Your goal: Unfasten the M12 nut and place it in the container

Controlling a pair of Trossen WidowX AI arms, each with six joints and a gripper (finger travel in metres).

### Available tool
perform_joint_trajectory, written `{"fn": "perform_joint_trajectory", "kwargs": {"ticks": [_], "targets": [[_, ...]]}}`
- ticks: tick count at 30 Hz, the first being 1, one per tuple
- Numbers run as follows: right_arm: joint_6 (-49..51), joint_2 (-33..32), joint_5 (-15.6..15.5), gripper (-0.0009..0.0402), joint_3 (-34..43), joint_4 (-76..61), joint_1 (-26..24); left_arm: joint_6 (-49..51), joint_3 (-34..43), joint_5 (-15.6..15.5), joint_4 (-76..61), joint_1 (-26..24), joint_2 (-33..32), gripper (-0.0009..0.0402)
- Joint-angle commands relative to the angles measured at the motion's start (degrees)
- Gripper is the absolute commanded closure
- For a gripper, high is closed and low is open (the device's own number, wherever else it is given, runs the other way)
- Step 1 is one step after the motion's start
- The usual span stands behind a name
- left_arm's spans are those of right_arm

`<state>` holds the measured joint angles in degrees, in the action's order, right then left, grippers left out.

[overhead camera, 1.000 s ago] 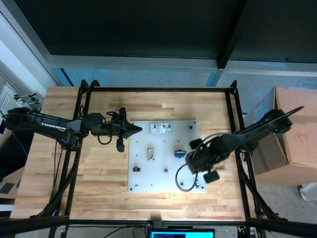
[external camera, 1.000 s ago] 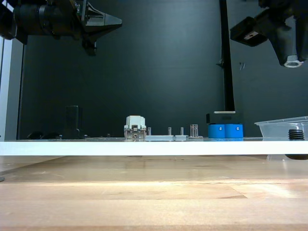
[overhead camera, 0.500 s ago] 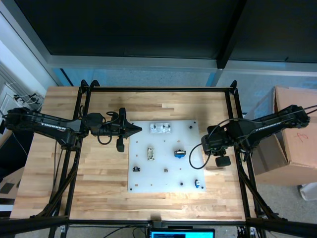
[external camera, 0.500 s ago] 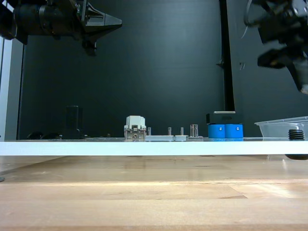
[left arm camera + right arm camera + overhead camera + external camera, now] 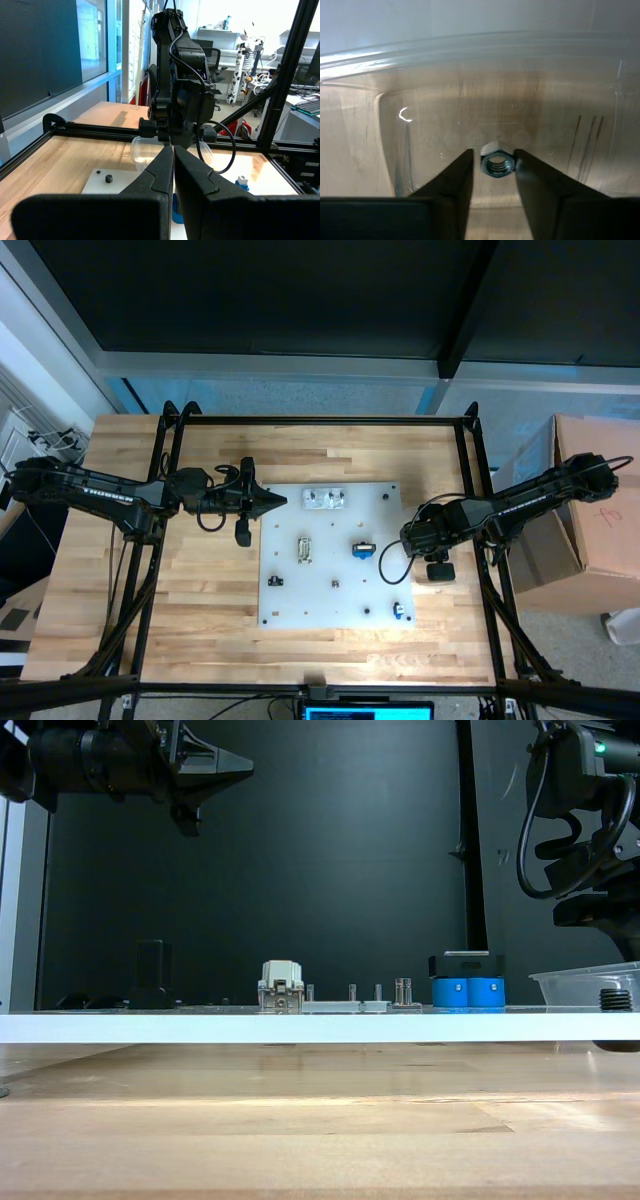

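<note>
In tray, R end effector, hex nut

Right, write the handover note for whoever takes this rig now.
Left pincer: shut, empty, raised at the left edge of the board.
Right pincer: above the clear container, shut on the nut.
Stud: bare, ribs showing.
Done: nut is off the stud and over the container.
Left: release the nut into the container.

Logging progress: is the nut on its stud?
No: the stud shows bare ribs, the nut is at the right tool over the container, and the left tool hovers at the board's left edge.
</note>
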<state>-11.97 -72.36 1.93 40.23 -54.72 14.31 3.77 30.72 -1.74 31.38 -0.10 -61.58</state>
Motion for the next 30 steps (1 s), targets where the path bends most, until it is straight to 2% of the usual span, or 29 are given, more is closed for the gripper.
{"fn": "perform_joint_trajectory", "kwargs": {"ticks": [1,6,11,14,22,26,28,30], "targets": [[-0.1,0.0,0.0,0.0205,0.2,0.0,0.0,0.0,0.0,0.0,0.0,0.0,0.0,0.0393],[-0.1,0.0,0.0,0.0172,0.1,0.0,-0.1,0.0,0.0,0.0,0.0,0.0,0.0,0.0393],[-0.2,0.1,0.0,0.0184,0.6,-0.4,-0.1,0.0,0.0,0.0,0.0,0.0,0.0,0.0393],[-0.2,1.0,0.1,0.02,3.8,-3.9,-0.1,0.0,0.0,0.0,0.0,0.0,0.0,0.0393],[-1.3,1.9,0.2,0.0284,20.3,-14.5,-2.8,0.0,0.0,0.0,0.0,0.0,0.0,0.0393],[-0.5,2.0,3.2,0.0356,26.1,-9.7,-6.8,0.0,0.0,0.0,0.0,0.0,0.0,0.0393],[1.5,2.3,3.4,0.0399,27.5,-5.4,-9.1,0.0,0.0,0.0,0.0,0.0,0.0,0.0393],[2.6,2.9,3.6,0.0386,27.6,0.3,-10.7,0.0,0.0,0.0,0.0,0.0,0.0,0.0393]]}}
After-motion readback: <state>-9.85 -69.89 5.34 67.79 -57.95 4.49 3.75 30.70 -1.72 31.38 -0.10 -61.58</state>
